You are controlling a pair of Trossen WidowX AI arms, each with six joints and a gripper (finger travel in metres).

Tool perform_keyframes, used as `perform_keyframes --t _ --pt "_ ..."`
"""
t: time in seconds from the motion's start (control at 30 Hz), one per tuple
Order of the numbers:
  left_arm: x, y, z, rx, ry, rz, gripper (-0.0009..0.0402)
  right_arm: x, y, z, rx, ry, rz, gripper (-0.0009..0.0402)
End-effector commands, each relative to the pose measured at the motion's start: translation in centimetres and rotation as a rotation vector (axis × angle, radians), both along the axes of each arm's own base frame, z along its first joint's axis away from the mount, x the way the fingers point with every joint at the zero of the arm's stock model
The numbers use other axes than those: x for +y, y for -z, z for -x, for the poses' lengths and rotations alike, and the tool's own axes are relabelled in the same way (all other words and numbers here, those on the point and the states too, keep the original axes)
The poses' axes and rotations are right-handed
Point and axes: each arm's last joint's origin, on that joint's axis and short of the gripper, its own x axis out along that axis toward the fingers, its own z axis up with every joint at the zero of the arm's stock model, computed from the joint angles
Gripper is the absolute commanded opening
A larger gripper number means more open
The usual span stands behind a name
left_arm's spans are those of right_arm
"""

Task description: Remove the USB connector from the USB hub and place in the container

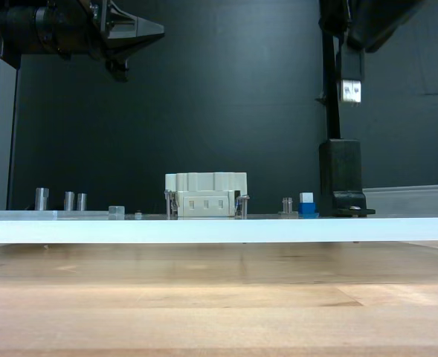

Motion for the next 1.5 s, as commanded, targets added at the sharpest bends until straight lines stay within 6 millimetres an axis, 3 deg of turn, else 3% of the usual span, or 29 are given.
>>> perform_keyframes --t 0.03,0.6,1.23,1.5 --pt "0.0 0.0 0.0 0.0 0.0 0.0 0.0001 -0.8 -0.9 0.6 0.007 0.009 0.001 0.0" --pt "0.0 0.0 0.0 0.0 0.0 0.0 0.0001 -7.6 -5.0 4.6 0.077 0.13 0.034 0.0" --pt "0.0 0.0 0.0 0.0 0.0 0.0 0.0001 -15.1 -2.4 11.8 0.201 0.262 -0.003 0.0" --pt "0.0 0.0 0.0 0.0 0.0 0.0 0.0001 -17.4 -1.2 13.0 0.258 0.354 -0.004 0.0"
